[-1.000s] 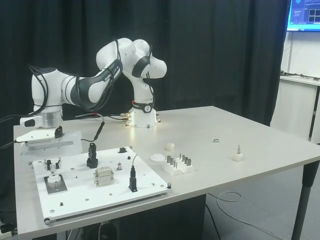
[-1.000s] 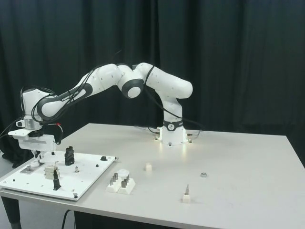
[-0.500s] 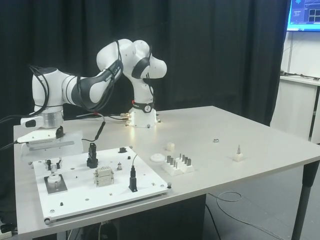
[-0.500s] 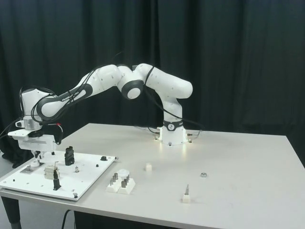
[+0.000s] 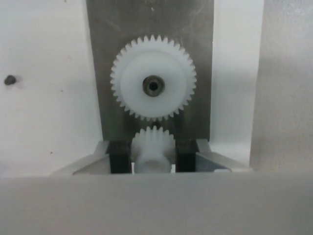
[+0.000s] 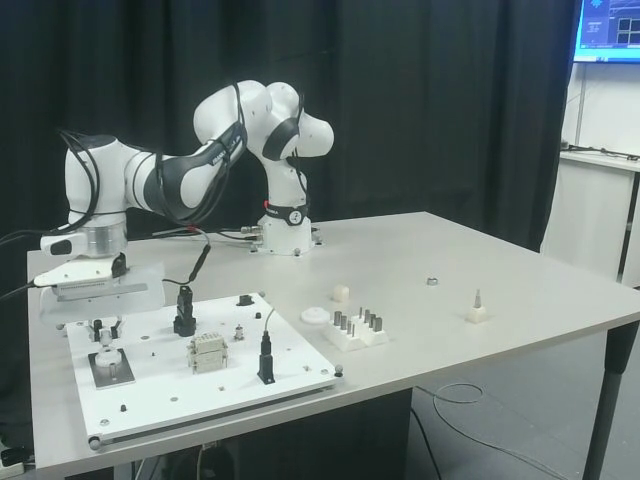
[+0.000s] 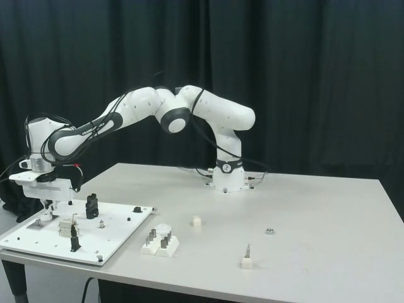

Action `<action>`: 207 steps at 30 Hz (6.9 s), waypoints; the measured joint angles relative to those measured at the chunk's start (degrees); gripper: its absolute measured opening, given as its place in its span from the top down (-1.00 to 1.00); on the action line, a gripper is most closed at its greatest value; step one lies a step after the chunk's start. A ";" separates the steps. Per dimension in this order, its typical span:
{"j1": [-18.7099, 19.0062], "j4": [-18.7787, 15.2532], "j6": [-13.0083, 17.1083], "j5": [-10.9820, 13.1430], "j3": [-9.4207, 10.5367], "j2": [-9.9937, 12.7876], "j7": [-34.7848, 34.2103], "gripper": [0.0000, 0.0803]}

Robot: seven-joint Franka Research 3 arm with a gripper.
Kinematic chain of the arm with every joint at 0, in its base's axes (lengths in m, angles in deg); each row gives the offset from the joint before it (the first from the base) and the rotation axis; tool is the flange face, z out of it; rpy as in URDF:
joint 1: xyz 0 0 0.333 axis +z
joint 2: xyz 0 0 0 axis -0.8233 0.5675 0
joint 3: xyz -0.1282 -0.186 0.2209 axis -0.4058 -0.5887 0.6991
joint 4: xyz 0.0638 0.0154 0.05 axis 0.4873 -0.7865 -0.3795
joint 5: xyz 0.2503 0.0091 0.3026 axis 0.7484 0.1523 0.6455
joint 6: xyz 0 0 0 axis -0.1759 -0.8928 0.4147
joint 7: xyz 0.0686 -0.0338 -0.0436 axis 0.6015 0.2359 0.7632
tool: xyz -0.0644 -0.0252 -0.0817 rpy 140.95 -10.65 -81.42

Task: Insert small gear.

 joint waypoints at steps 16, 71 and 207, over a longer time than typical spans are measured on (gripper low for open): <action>-0.02 0.22 -0.21 -0.06 -0.19 0.24 0.00 0.53; -0.40 3.85 -2.01 -0.04 -3.47 0.66 0.30 -0.98; -0.38 2.95 -1.20 6.63 -2.79 2.90 0.57 0.53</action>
